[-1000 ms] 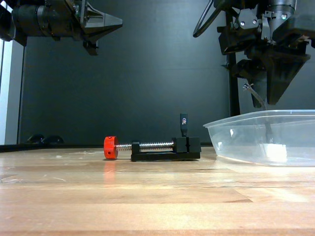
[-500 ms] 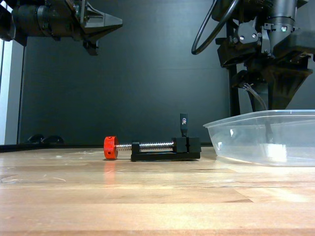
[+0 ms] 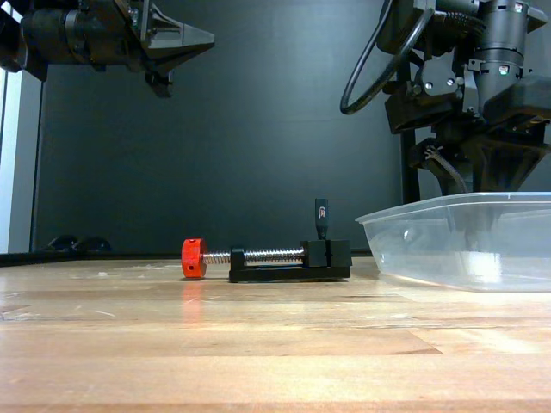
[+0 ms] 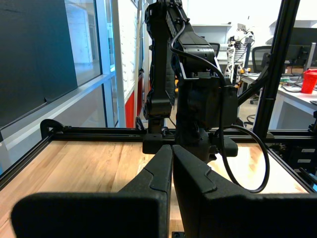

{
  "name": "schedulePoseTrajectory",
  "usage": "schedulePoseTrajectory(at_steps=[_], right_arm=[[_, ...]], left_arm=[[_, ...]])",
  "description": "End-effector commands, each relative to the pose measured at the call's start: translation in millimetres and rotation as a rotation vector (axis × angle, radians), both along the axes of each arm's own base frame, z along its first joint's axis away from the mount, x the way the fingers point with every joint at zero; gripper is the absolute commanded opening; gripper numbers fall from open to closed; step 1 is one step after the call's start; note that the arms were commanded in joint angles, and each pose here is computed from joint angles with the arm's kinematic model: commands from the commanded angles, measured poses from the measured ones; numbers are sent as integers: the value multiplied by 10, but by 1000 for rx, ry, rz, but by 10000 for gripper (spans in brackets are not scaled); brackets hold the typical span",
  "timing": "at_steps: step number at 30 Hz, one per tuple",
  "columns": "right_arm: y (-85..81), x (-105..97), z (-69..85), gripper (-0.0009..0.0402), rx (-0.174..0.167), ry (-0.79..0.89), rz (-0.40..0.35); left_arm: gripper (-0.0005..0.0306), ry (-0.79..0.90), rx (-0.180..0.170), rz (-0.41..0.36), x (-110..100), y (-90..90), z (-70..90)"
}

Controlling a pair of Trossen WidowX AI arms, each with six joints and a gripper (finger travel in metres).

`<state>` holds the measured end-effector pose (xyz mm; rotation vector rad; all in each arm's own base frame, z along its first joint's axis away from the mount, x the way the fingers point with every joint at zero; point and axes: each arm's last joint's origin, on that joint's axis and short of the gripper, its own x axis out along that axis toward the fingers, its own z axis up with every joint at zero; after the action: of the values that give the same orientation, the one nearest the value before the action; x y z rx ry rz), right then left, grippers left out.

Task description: Pick the USB-C connector and install on taskboard

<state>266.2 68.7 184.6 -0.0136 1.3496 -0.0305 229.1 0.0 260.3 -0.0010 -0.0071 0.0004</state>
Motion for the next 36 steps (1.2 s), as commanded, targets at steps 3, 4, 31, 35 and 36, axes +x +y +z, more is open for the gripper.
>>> schedulePoseTrajectory(at_steps=[3,4,31,35,36], right_arm=[[2,-3,-25,181,2,-8,-4],[1,-7,-29,181,3,-6,-8],[0,-7,-44,93,6,-15,-15],[-2,-14,-53,72,5,-12,-15],[-2,-15,-54,67,6,-11,-15]], left_arm=[[0,-1,0,0,0,1,2],[0,-1,0,0,0,0,2],[0,-1,0,0,0,1,2],[0,-1,0,0,0,0,2],[0,0,0,0,0,1,1]])
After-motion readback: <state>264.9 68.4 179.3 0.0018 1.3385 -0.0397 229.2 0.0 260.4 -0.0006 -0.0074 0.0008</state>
